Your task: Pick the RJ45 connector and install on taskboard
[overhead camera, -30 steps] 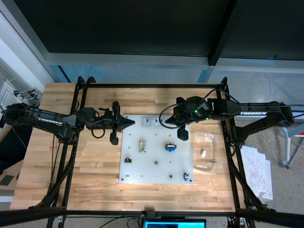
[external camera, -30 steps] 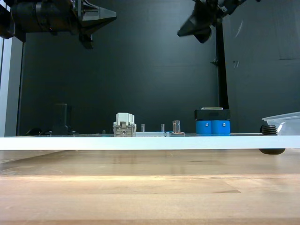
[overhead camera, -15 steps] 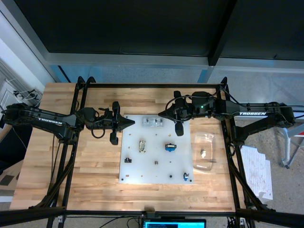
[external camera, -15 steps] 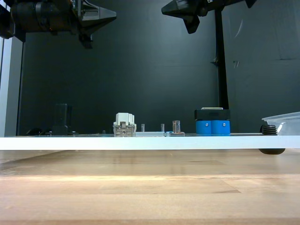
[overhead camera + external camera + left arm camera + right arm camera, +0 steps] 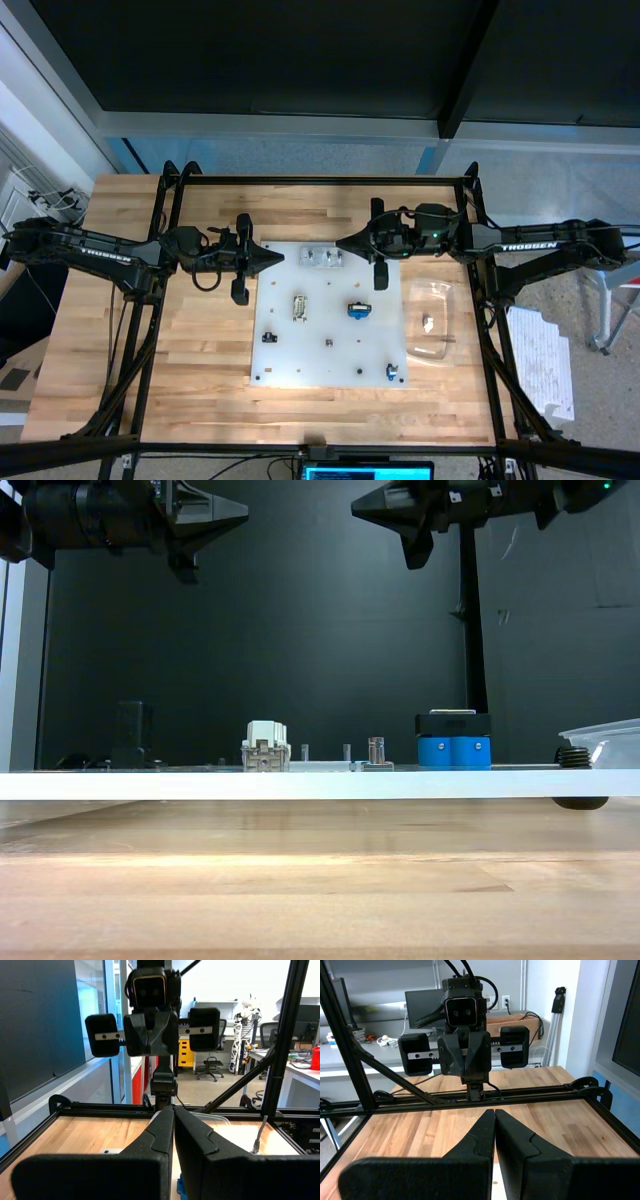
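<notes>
My left gripper (image 5: 276, 258) hangs high over the board's far left edge, shut and empty; its fingers (image 5: 162, 1127) meet with nothing between them. Facing it, my right gripper (image 5: 342, 245) hovers level above the board's far edge, also shut on nothing, fingers (image 5: 485, 1130) pressed together. The small blue jack (image 5: 392, 373) sits at the white board's (image 5: 300, 362) near right corner, pale on top. The clear tray (image 5: 434, 292) right of the board holds a pale block (image 5: 428, 323). I see no grey cable, and I cannot tell where the connector is.
Small fixtures stand on the board: a grey-white socket (image 5: 299, 307), a blue part (image 5: 357, 310) and metal posts (image 5: 322, 259). A black frame (image 5: 310, 181) runs round the wooden table (image 5: 180, 380). A screen (image 5: 367, 469) sits at the near edge.
The right arm has lifted from over the board's right side, swung level and drawn back slightly, its gripper now pointing left. The left arm has not moved.
</notes>
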Robot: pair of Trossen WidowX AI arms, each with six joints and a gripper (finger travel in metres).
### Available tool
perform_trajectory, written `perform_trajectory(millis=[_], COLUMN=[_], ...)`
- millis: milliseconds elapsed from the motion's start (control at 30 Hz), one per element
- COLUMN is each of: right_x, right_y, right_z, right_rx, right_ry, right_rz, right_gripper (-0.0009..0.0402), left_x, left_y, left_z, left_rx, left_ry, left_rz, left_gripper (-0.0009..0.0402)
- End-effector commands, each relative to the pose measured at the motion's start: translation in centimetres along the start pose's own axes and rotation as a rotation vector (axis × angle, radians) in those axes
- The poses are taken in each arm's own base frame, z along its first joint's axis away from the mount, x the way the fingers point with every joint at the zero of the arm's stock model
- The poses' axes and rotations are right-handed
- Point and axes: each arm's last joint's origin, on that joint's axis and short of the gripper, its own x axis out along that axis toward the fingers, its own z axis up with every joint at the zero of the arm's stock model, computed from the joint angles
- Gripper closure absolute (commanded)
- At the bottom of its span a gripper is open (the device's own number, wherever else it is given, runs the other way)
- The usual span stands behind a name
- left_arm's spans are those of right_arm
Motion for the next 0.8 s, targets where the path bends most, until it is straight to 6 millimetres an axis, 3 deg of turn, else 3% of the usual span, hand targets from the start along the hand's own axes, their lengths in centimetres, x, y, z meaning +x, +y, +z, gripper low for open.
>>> perform_trajectory(millis=[33,800], right_x=[-0.3,-1.9], right_y=[0.0,0.6], right_z=[-0.5,-2.8], right_rx=[-0.001,0.008], right_ry=[-0.023,-0.062], right_rz=[0.002,0.006], right_gripper=[0.0393,0.0393], left_x=[0.0,0.0], left_y=[0.0,0.0], left_z=[0.0,0.0], left_rx=[0.000,0.000], left_ry=[0.000,0.000], left_rz=[0.000,0.000], left_gripper=[0.0393,0.0393])
